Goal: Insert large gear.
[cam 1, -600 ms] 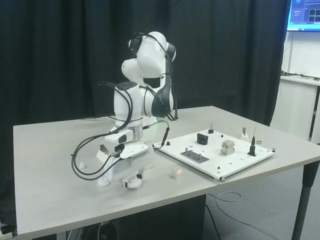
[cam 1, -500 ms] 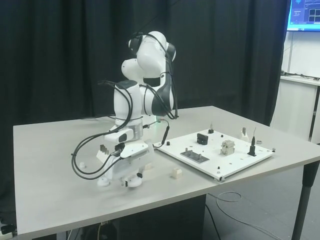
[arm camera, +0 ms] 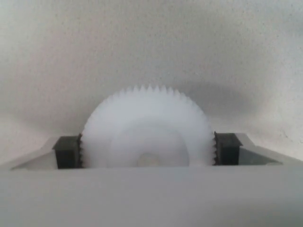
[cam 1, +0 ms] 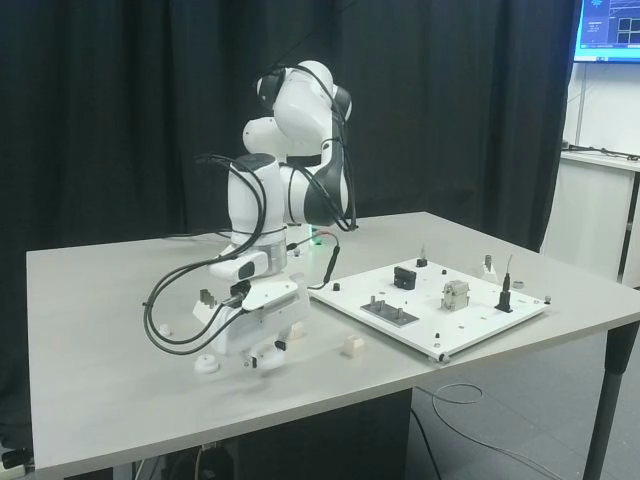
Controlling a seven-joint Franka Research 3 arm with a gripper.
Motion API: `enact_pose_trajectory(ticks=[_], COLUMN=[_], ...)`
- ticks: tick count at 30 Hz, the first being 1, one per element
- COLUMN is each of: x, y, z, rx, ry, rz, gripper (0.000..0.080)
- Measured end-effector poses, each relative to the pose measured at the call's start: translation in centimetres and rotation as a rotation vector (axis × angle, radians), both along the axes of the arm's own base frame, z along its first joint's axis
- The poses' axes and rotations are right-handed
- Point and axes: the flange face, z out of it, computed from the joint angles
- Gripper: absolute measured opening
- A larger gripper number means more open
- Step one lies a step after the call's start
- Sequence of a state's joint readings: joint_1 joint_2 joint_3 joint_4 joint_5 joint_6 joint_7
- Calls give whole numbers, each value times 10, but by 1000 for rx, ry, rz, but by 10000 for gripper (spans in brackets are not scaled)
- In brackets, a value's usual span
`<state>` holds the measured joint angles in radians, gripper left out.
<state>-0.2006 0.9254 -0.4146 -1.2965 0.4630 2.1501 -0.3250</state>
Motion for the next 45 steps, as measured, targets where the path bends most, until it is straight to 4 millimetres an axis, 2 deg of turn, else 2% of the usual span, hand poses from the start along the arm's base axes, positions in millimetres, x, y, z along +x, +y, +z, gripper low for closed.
enact_pose_trajectory(ticks=[8, 17, 28, 45], x=[3, 11, 18, 17], y=[6, 28, 68, 144], z=[3, 8, 19, 29], rx=[13, 59, 124, 178], ry=[9, 33, 105, 224], rz=[5, 5, 7, -13], gripper=[594, 594, 594, 594])
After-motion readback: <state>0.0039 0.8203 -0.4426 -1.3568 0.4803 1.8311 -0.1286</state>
